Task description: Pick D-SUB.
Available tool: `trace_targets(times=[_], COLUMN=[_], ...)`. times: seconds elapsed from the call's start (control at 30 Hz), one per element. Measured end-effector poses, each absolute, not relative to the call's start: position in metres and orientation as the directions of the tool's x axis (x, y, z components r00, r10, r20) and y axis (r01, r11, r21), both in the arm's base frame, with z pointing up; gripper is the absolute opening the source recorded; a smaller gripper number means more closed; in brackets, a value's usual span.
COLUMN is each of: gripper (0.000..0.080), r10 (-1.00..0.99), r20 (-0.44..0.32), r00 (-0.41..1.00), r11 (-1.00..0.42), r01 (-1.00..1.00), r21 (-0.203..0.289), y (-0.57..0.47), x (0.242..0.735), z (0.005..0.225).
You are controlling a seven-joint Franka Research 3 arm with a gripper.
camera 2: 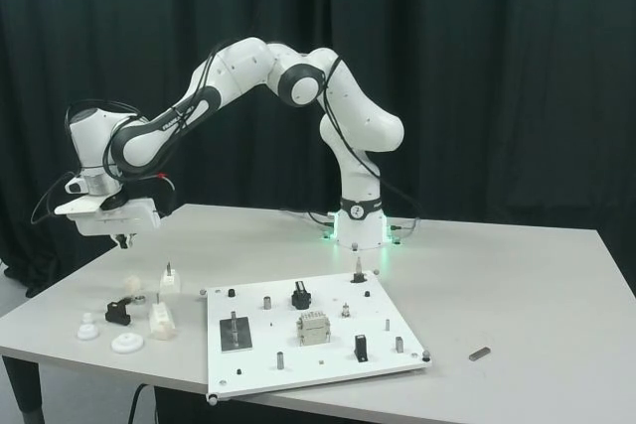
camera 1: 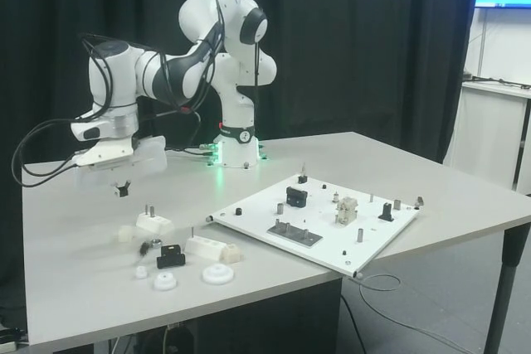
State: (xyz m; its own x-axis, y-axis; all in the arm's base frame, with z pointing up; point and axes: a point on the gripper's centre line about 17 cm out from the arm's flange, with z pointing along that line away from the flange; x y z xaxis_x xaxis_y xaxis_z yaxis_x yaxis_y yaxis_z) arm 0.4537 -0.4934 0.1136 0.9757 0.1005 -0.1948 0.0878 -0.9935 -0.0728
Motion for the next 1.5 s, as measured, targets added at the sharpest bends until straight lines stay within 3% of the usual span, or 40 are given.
trace_targets(times=[1.5], gripper=[0.0000], r10=[0.060], r20=[-0.168], r00=[0.984], r11=[-0.998], r01=[0.062], r21=[0.006], y=[-0.511], x=[0.472], z=[0.147])
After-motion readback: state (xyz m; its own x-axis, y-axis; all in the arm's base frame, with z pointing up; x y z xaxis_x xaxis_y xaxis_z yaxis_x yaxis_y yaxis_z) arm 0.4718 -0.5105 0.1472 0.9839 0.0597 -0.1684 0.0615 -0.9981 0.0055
